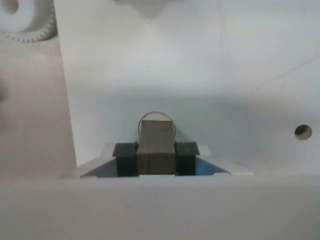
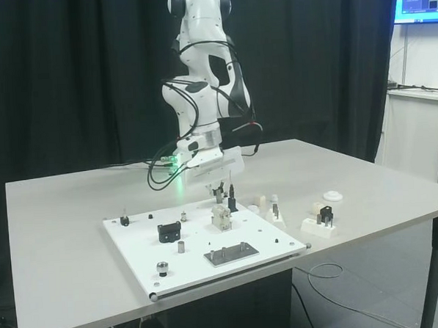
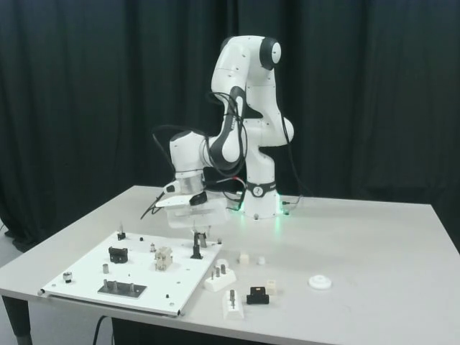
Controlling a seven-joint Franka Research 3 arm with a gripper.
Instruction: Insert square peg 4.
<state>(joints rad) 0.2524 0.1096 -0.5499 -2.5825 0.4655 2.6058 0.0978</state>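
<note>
Black fingers (image 1: 125,159) of the gripper (image 1: 156,159) clamp a square peg (image 1: 156,145) from both sides, its tip just above a round hole (image 1: 157,116) in the white board (image 1: 200,75). Seen from the first room view, the arm (image 2: 202,55) hangs over the board's far edge (beside a small fixture (image 2: 221,215)). A white gear (image 3: 320,282) lies on the grey table (image 3: 388,251), at 3 o'clock, well apart.
</note>
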